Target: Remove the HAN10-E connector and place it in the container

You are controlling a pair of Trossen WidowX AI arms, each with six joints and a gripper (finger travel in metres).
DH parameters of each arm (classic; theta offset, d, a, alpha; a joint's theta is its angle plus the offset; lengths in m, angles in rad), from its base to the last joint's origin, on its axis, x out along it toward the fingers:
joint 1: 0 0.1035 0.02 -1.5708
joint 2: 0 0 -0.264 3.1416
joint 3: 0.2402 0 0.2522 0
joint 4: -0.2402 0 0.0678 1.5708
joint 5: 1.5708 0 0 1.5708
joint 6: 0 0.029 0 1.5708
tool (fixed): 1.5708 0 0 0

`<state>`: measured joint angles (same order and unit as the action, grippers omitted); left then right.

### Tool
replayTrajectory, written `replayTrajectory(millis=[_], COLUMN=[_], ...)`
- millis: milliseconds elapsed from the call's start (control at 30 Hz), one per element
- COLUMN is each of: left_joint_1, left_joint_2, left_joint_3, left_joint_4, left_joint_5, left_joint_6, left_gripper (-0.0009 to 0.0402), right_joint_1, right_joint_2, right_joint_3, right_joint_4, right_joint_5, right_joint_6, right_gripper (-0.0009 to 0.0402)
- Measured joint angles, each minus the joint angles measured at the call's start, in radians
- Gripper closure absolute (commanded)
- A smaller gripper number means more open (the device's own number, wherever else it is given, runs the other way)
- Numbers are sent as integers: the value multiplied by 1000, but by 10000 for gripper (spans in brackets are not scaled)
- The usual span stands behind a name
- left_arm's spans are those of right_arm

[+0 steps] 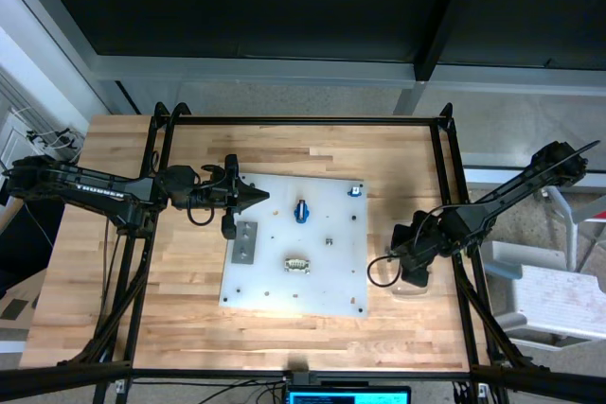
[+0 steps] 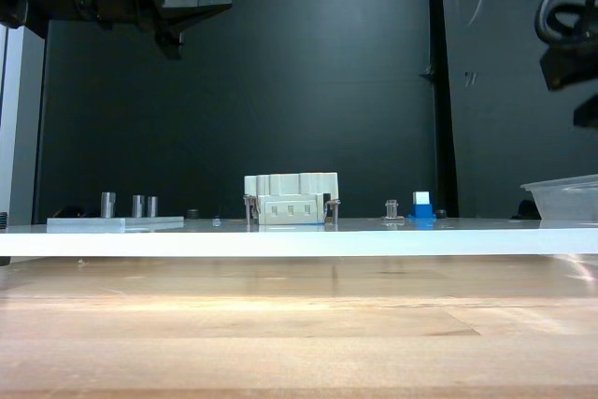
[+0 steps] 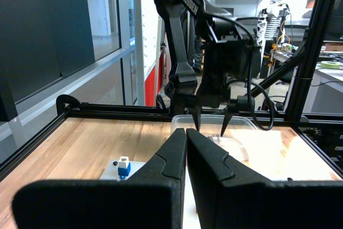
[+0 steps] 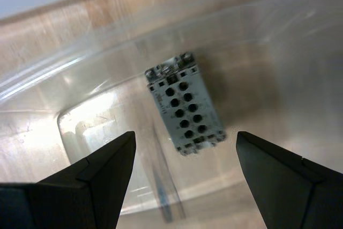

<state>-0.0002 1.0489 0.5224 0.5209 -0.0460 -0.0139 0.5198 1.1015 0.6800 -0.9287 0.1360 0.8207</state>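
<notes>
Quick status: the HAN10-E connector (image 4: 185, 103) is off the white board (image 1: 331, 286) and lies flat on the bottom of the container (image 4: 64, 68). Its hole side faces up, and you can count ten holes in two rows. The clear tub sits on the wooden table (image 1: 123, 281) off the board's right edge, down toward its near-right corner. It's close to the board but not touching it.

The right gripper (image 4: 185, 135) hangs over the tub, so it's also off the board's right side. Its fingers are spread wide and have hold of nothing. The connector just lies loose below the gap between them, and neither finger touches it.

The left gripper (image 1: 258, 196) is over the board's far-left corner, well above the surface, pointing across toward the board's right side. Its two fingers are pressed together along their length with nothing pinched between them.

On the board itself:
- A beige housing (image 1: 296, 264) with screws at its corners sits near the middle of the board's near half.
- The blue upright part (image 1: 301, 212) stands beyond it, around the board's centre.
- The grey metal plate (image 1: 245, 241) lies flat along the board's left edge, with a few short pegs standing on it, almost under the left gripper.
</notes>
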Motion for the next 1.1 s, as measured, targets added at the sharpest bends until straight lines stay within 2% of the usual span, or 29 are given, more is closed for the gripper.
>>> replayTrajectory(millis=[367, 1100], left_joint_1=[0, 0], left_joint_2=[0, 0], left_joint_3=[0, 0], left_joint_4=[0, 0], left_joint_5=[0, 0], left_joint_6=[0, 0], left_gripper=[393, 393], right_joint_1=[2, 3], right_joint_2=[0, 0], right_joint_3=[135, 140], right_joint_4=[-142, -132], right_joint_5=[2, 2], right_joint_6=[0, 8], right_gripper=[130, 130])
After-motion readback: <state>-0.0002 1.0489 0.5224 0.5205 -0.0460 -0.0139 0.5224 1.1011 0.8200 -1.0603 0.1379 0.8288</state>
